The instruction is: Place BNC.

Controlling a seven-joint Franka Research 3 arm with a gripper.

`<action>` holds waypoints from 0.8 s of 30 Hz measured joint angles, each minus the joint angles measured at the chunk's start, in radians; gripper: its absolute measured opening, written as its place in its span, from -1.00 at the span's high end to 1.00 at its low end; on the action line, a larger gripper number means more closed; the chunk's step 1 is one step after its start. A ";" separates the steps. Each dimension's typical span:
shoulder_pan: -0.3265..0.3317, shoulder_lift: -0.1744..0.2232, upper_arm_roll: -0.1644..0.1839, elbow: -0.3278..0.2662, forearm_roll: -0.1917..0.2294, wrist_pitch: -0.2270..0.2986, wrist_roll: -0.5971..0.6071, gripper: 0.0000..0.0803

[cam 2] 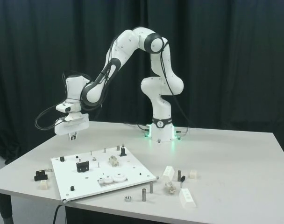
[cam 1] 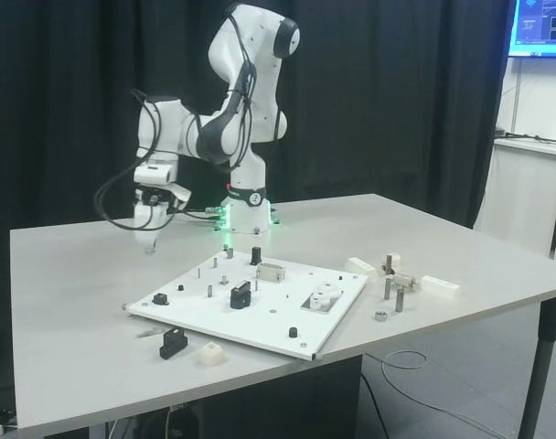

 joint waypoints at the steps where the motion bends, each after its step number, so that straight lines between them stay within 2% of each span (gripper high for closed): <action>1: -0.008 0.005 0.002 0.003 0.001 0.000 -0.001 0.68; 8: -0.050 0.046 0.025 0.025 0.021 0.007 -0.010 0.68; 24: -0.168 0.155 0.141 0.102 0.135 0.019 -0.080 0.68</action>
